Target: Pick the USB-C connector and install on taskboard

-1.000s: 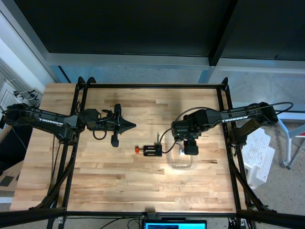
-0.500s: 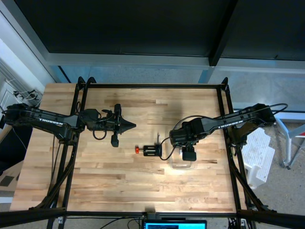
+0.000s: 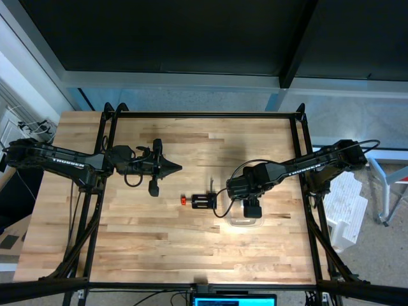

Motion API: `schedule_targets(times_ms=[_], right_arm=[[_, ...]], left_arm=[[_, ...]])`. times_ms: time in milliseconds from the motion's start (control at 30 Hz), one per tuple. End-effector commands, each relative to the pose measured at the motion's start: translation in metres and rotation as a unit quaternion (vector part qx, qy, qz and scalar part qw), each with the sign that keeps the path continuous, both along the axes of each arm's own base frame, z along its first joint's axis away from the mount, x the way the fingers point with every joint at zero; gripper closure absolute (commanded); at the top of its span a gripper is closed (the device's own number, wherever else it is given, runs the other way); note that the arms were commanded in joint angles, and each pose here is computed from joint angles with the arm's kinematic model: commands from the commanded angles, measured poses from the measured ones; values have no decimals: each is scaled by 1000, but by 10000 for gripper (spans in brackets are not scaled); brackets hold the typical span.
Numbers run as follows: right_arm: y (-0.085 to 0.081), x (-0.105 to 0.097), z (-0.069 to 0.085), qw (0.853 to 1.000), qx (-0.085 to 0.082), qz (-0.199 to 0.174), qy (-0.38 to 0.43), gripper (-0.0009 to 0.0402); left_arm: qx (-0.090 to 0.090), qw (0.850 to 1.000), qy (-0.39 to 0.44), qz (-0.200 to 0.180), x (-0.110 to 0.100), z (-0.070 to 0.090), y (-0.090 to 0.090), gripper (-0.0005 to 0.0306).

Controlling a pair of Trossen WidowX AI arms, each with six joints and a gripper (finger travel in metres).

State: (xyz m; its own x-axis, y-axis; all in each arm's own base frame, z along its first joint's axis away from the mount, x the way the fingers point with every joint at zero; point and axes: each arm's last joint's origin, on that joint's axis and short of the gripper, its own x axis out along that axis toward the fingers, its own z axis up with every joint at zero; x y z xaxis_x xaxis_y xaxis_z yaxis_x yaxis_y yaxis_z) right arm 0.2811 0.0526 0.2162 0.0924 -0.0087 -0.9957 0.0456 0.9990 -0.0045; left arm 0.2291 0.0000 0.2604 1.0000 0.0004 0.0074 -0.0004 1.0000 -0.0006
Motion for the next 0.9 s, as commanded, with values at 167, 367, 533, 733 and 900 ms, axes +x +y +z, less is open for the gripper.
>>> schedule_targets(times_ms=[167, 367, 533, 733, 900], right_arm=[[1, 1, -11, 1000, 0, 2, -2, 208], [2, 5, -17, 1000, -1, 6, -2, 208], [1, 5, -23, 1000, -5, 7, 2, 208], [2, 6, -27, 1000, -5, 10, 1, 209], [1, 5, -30, 1000, -5, 9, 1, 223]], left_arm=[[0, 1000, 0, 0, 0, 0, 0, 300], [0, 1000, 0, 0, 0, 0, 0, 300], [0, 1000, 0, 0, 0, 0, 0, 300], [0, 1000, 0, 0, 0, 0, 0, 300], [0, 1000, 0, 0, 0, 0, 0, 300]])
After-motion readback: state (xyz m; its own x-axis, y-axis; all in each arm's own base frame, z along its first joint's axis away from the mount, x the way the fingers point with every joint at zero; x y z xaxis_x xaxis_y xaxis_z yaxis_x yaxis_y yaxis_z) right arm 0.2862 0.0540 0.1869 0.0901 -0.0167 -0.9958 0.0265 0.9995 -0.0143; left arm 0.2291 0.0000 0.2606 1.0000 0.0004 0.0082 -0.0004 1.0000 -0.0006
